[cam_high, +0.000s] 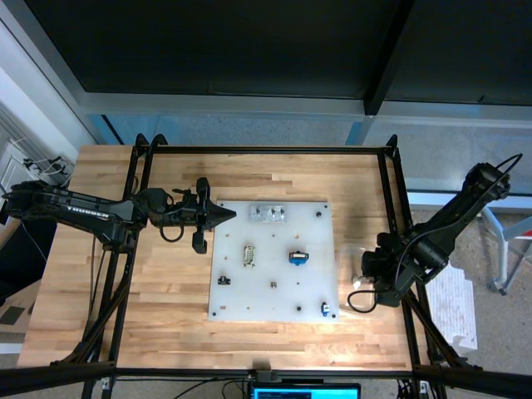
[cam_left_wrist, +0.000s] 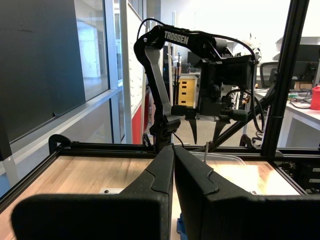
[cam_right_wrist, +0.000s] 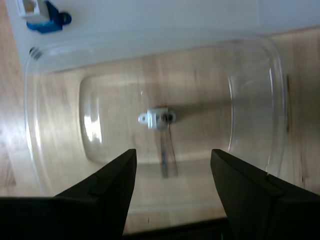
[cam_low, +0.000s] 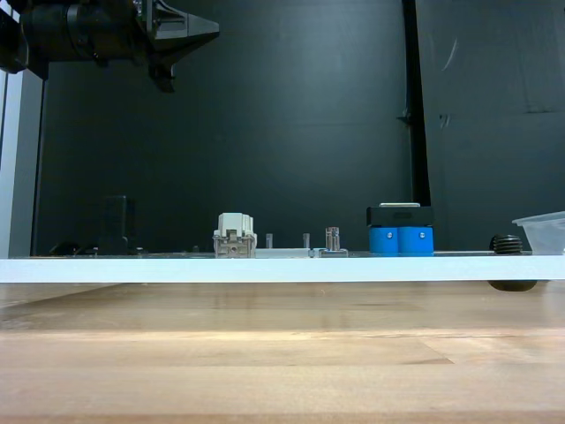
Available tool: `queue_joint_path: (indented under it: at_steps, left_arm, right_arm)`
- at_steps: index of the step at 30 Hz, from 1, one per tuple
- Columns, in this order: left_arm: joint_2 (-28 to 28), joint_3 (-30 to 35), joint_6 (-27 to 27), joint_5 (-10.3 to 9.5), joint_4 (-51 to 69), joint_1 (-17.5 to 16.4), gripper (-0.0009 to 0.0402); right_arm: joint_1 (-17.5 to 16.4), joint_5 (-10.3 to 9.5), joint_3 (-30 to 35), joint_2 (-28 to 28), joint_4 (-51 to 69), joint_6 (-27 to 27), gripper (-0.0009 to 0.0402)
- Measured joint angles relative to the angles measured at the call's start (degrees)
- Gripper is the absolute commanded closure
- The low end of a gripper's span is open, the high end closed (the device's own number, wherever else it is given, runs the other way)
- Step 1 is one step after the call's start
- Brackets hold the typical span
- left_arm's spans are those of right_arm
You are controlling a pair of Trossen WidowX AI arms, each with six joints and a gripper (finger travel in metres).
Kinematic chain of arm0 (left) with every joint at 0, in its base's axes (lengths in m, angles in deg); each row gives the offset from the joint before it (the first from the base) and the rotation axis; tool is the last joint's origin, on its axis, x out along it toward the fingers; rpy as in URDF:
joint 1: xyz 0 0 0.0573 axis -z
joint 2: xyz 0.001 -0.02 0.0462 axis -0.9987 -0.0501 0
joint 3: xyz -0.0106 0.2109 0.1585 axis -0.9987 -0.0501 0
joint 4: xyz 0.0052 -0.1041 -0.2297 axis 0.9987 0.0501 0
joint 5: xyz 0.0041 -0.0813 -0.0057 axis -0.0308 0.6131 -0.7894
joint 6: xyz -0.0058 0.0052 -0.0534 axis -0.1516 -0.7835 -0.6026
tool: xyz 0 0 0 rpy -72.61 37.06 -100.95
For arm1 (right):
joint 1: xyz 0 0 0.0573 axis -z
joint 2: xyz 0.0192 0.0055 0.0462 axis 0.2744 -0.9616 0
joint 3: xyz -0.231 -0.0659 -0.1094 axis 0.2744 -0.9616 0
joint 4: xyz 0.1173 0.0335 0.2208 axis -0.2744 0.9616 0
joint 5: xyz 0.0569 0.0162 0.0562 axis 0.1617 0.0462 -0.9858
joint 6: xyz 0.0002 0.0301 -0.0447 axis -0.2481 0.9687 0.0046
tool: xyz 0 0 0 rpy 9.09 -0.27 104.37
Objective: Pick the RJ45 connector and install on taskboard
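We found the RJ45 connector [cam_right_wrist: 157,119] lying on the floor of the clear plastic tray [cam_right_wrist: 60,100], its thin grey tail [cam_right_wrist: 167,155] trailing away from the pale plug. It was touched by nothing. The right gripper [cam_right_wrist: 172,154] hung directly above it with its jaws spread wide, one finger [cam_right_wrist: 107,187] on each side of the tail and both clear of the tray floor. From the high view the right gripper [cam_high: 366,278] covered much of the tray [cam_high: 349,259], which sat just beside the right edge of the taskboard [cam_high: 274,249], and we could not make out the connector there. The low view cut the tray [cam_low: 543,231] off at the frame edge and showed no right gripper. A blue fitting [cam_right_wrist: 45,19] near the board's corner was partly cropped in the right wrist view. The left gripper [cam_high: 229,214] hovered high over the board's left edge, well apart from the tray, with its jaws pressed together. Its own camera confirmed the closed fingers [cam_left_wrist: 155,175], which hid most of the board beneath them. In the low view only the left gripper's [cam_low: 199,35] front end was visible, well above the taskboard [cam_low: 265,269].
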Motion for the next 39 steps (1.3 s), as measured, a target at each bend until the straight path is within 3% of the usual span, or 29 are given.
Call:
queue_joint_path:
  at_steps: [31,39]
  left_arm:
    - [0.0,0.0,0.0,-0.02,0.0,0.0,0.0393]
    - [0.0,0.0,0.0,0.0,0.0,0.0,0.0393]
  right_arm:
    - [2.2,-0.68,-9.5,-2.7,-13.3,-2.0,0.0179]
    - [2.2,-1.66,-11.8,-2.7,-16.5,-2.2,0.0205]
